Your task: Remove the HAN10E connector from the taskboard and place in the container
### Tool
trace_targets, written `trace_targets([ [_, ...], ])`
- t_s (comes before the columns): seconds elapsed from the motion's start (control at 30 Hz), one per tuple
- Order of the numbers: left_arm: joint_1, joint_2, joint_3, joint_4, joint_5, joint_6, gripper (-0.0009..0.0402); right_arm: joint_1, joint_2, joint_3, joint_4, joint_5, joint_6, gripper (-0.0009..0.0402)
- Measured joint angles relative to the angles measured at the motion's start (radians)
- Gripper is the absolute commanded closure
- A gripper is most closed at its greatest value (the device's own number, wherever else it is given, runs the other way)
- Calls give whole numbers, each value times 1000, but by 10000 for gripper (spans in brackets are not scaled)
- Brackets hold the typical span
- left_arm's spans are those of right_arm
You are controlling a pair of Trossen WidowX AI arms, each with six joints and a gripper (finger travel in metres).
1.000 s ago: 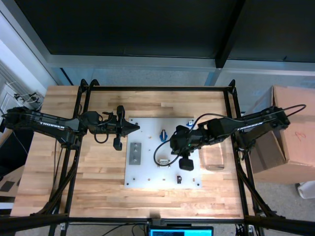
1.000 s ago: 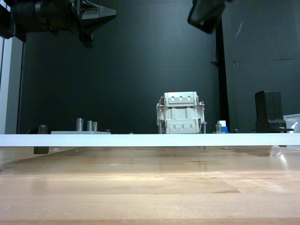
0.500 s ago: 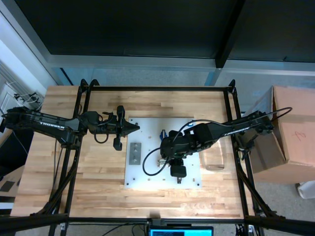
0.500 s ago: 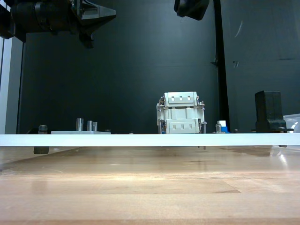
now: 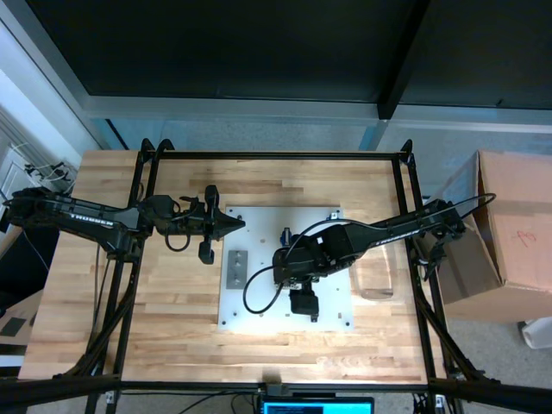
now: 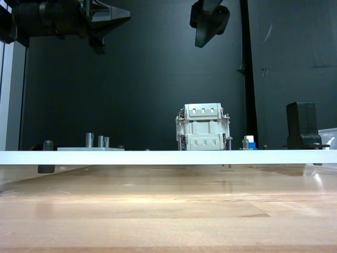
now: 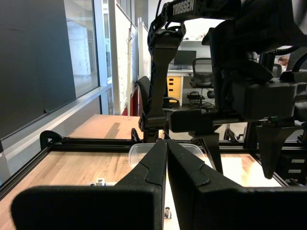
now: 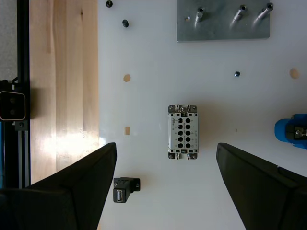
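Note:
The grey HAN10E connector [image 8: 182, 132] sits upright in its seat on the white taskboard [image 8: 144, 72], and the low view shows the connector [image 6: 203, 128] standing untouched. My right gripper [image 8: 165, 187] hangs high above it, open, its two fingers spread wide to either side with nothing between them. In the low view the right gripper [image 6: 208, 23] is well above the connector. In the high view the right gripper [image 5: 297, 269] covers the connector. My left gripper [image 5: 237, 222] hovers shut over the board's far left corner, its fingertips [image 7: 166, 158] pressed together.
A clear plastic container [image 5: 375, 276] stands right of the board. On the board are a metal plate with pegs [image 8: 223, 21], a blue part [image 8: 292, 132], a small black USB socket [image 8: 125, 184] and a black block [image 6: 303, 125]. A cardboard box [image 5: 509, 233] stands beyond the table's right edge.
My right arm has swung left across the board and come lower, and its gripper has gone from shut to wide open. The connector and the left arm have not moved.

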Motion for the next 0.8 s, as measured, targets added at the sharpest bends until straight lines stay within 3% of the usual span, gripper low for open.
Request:
trace_targets([
  [0.8, 0, 0, 0, 0, 0, 0, 393, -2, 76, -22, 42, 0, -11, 83],
])
